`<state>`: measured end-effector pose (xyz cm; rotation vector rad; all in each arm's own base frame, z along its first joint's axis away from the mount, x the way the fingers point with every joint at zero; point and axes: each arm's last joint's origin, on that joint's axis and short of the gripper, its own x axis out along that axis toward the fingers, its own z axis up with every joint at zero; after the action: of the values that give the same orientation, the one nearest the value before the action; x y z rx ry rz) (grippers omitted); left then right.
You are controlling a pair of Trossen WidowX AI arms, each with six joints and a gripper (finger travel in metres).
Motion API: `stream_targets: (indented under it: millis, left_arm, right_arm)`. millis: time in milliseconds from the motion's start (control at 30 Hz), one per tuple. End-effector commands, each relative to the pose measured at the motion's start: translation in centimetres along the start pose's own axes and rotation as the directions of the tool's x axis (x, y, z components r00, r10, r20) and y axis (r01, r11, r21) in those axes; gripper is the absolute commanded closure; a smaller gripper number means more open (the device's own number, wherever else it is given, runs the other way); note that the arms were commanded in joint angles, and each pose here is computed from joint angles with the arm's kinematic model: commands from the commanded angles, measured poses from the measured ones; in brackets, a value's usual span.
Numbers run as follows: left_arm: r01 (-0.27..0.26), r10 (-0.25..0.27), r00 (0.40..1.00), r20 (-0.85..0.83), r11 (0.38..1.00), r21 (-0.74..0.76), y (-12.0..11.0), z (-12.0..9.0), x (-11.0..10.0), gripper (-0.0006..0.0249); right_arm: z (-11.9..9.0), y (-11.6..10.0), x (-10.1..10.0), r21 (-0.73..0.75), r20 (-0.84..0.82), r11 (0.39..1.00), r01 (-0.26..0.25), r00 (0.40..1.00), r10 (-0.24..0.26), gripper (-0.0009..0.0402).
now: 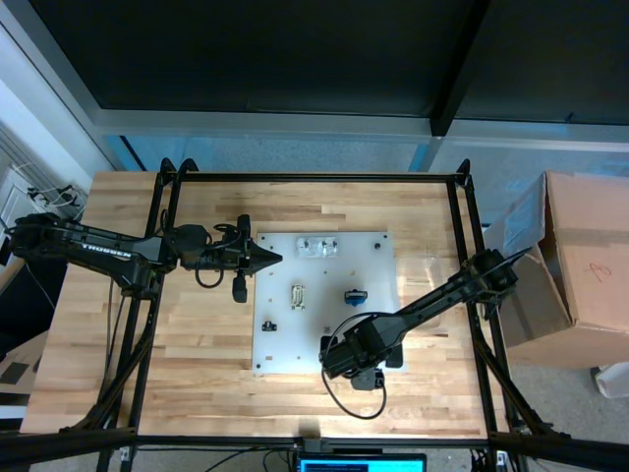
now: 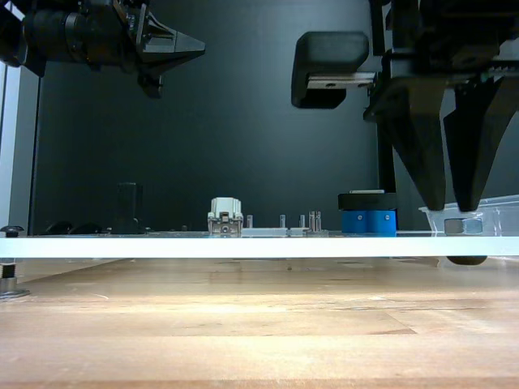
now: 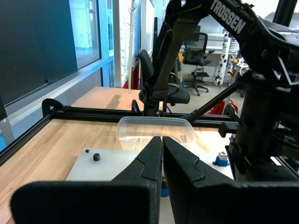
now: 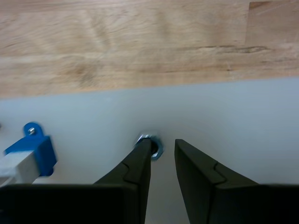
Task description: Unfasten the M12 nut and place it in the container
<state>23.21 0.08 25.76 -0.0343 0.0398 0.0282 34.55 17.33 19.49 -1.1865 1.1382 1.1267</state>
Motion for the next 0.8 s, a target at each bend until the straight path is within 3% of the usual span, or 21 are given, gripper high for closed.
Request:
stream_targets:
  millis: [33, 167, 233, 300, 400, 467, 567, 700, 800]
  left_arm:
    - [0.000, 0.000, 1.000, 0.000, 1.000, 0.000, 0.0, 0.0, 0.0, 0.0243]
    - [0.000, 0.000, 1.000, 0.000, 1.000, 0.000, 0.0, 0.0, 0.0, 0.0243]
    - [0.000, 0.000, 1.000, 0.000, 1.000, 0.000, 0.0, 0.0, 0.0, 0.0243]
    - [0.000, 0.000, 1.000, 0.000, 1.000, 0.000, 0.0, 0.0, 0.0, 0.0243]
    - [0.000, 0.000, 1.000, 0.000, 1.000, 0.000, 0.0, 0.0, 0.0, 0.0243]
    - [0.000, 0.000, 1.000, 0.000, 1.000, 0.000, 0.0, 0.0, 0.0, 0.0243]
    - [0.000, 0.000, 1.000, 0.000, 1.000, 0.000, 0.0, 0.0, 0.0, 0.0243]
    - [0.000, 0.000, 1.000, 0.000, 1.000, 0.000, 0.0, 0.0, 0.0, 0.0243]
    - [0.000, 0.000, 1.000, 0.000, 1.000, 0.000, 0.0, 0.0, 0.0, 0.0243]
  right_arm:
    - [-0.2, 0.3, -1.0, 0.018, 0.000, 1.000, 0.002, 1.000, -0.002, 0.0314]
    - [-0.4, 0.6, -2.3, 0.206, 0.016, 0.978, 0.025, 0.999, -0.029, 0.0321]
    - [-0.5, 0.7, -2.9, 0.371, 0.022, 0.928, 0.029, 0.999, -0.041, 0.0333]
    - [-0.5, 0.9, -3.4, 0.574, 0.026, 0.819, 0.025, 0.999, -0.048, 0.0355]
    - [-0.7, 1.1, -3.4, 0.855, 0.019, 0.519, 0.002, 0.999, -0.035, 0.0399]
    - [-0.9, 1.5, -2.8, 0.919, 0.020, 0.394, -0.011, 1.000, -0.019, 0.0386]
    - [-0.9, 2.0, -1.7, 0.956, 0.054, 0.287, -0.056, 0.998, 0.015, 0.0396]
    - [-0.5, 2.3, -0.4, 0.970, 0.144, 0.195, -0.147, 0.989, 0.026, 0.0394]
    - [-0.4, 2.4, 0.2, 0.974, 0.150, 0.170, -0.151, 0.988, 0.023, 0.0394]
